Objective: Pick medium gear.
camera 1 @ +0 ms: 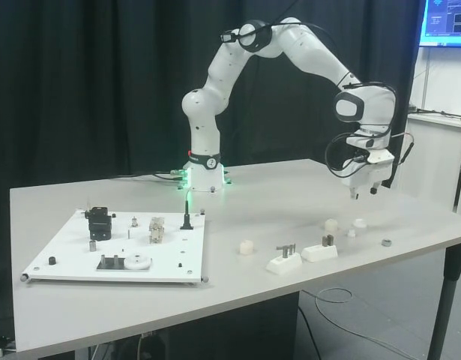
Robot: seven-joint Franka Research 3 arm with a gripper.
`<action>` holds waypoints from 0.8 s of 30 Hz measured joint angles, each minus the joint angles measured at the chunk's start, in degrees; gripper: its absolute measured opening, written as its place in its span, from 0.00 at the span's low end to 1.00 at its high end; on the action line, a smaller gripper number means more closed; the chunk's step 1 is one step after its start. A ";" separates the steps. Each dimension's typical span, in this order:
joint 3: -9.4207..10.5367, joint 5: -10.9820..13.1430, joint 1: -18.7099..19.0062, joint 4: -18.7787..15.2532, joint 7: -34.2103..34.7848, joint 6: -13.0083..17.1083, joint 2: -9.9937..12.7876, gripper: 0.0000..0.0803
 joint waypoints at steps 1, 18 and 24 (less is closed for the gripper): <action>0.00 -0.05 0.02 -0.03 0.12 0.00 0.06 1.00; 0.23 -0.08 0.98 -0.30 1.53 3.52 3.84 1.00; 0.34 -0.08 1.45 -0.31 2.15 4.39 5.06 1.00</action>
